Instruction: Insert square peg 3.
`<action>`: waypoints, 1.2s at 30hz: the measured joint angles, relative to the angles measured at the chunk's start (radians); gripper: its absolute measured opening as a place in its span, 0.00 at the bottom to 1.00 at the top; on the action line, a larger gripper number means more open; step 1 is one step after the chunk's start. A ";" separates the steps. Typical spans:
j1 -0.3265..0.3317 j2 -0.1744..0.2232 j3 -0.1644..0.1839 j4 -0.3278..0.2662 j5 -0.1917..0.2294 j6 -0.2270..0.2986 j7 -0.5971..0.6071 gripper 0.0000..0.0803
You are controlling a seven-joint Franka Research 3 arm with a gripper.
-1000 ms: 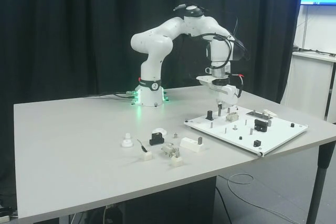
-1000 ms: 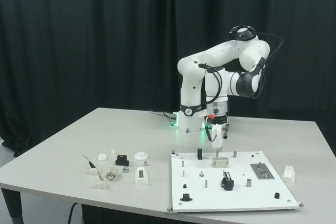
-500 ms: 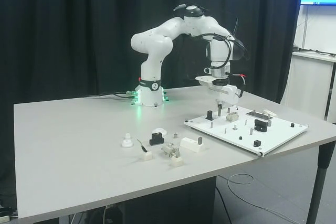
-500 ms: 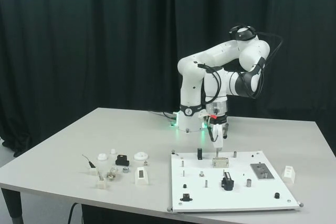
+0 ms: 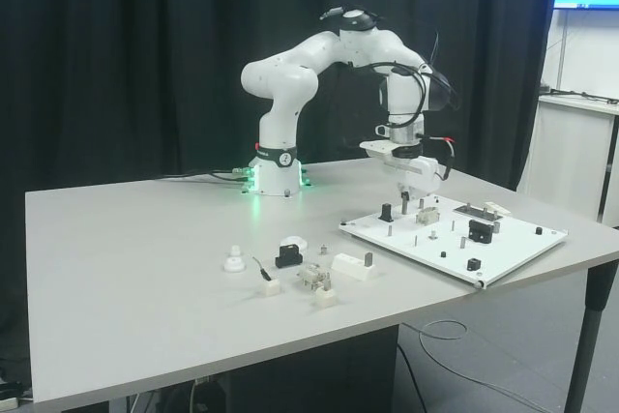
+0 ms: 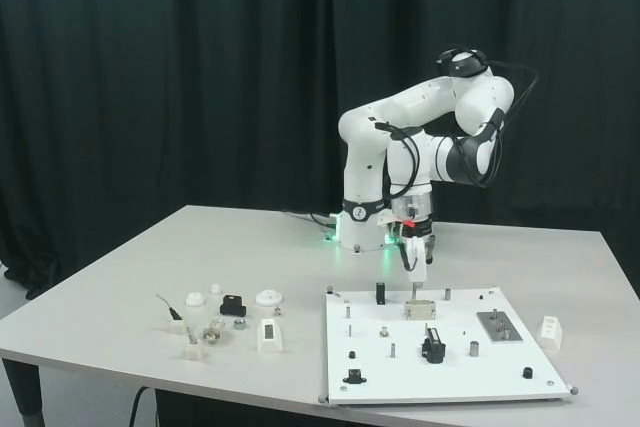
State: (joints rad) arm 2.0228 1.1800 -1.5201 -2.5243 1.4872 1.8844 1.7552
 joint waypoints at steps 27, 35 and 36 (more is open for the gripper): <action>-0.006 0.000 -0.002 0.001 -0.003 -0.012 -0.153 0.14; -0.006 0.000 -0.003 0.001 -0.006 -0.014 -0.212 0.14; -0.006 0.000 -0.002 0.000 -0.006 -0.014 -0.223 0.14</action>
State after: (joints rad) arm 2.0166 1.1799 -1.5216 -2.5238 1.4810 1.8701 1.5325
